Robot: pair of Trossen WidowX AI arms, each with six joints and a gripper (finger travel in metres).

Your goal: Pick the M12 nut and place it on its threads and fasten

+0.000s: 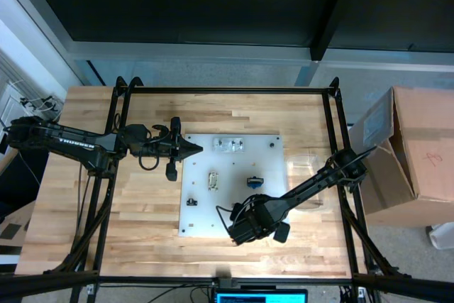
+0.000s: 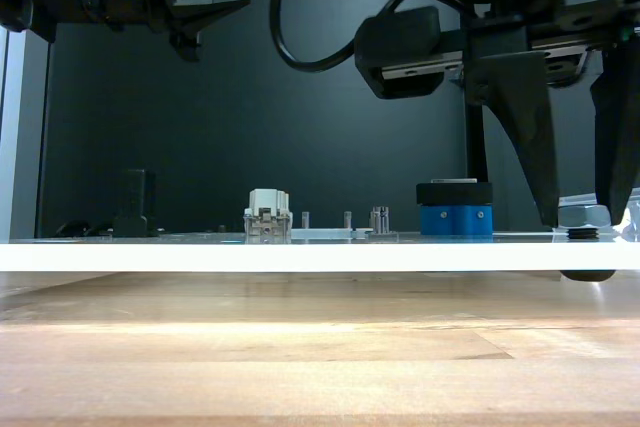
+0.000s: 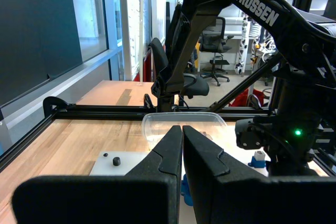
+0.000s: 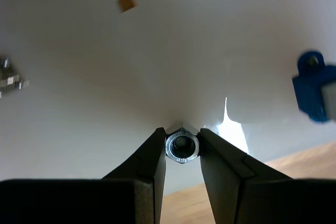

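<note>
My right gripper (image 2: 582,220) is nearly closed, fingers pinching the nut (image 4: 182,147) by its flats. The nut sits on top of its stud (image 2: 583,234) at the near right edge of the board (image 1: 213,221) — ribs show below it. Risk: any tilt as I turn could cross-thread it, or the flats could slip. Bore points straight up, wide faces level. Left gripper (image 1: 193,149) closed, empty, above the board's far left edge

Silver nut (image 4: 181,146) atop its stud (image 2: 583,234)

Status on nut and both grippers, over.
Left gripper shut, raised over board's left edge. Right gripper shut on nut. Nut atop its stud, ribs showing.
</note>
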